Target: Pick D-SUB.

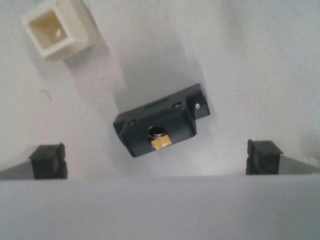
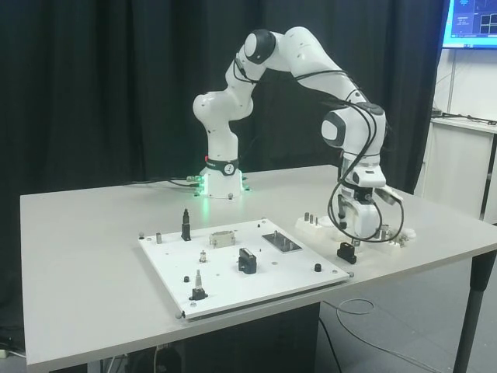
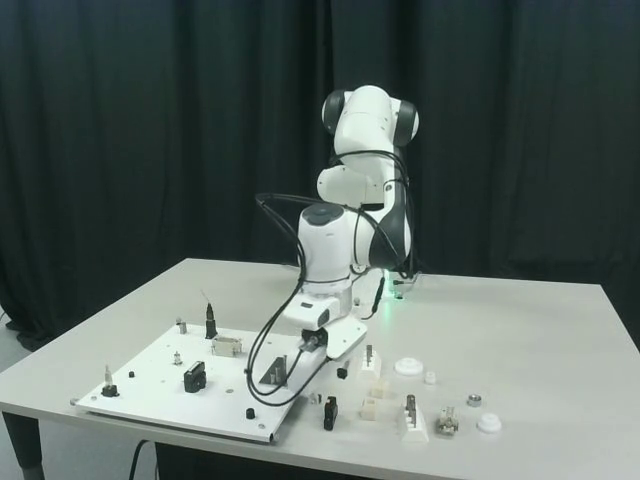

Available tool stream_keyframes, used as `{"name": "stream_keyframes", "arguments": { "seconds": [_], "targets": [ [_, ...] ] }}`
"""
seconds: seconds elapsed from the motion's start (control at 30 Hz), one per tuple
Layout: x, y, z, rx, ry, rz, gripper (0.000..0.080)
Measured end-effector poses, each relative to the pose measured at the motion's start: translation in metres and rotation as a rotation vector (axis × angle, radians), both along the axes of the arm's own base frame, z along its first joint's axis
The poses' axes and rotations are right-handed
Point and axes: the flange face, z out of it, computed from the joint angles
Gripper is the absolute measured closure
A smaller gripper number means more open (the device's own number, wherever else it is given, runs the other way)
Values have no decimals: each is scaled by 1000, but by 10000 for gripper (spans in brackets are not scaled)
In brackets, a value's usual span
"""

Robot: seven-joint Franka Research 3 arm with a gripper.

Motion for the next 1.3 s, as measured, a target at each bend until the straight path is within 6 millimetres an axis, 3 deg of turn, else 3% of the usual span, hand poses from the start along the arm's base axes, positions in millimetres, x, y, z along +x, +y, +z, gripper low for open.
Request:
{"name": "stream_keyframes", "arguments": {
  "seconds": [0.73,1.3],
  "targets": [
    [0,10,36,-13,-50,-134,3],
    [2,-10,60,-46,-82,-377,3]
  ]
}}
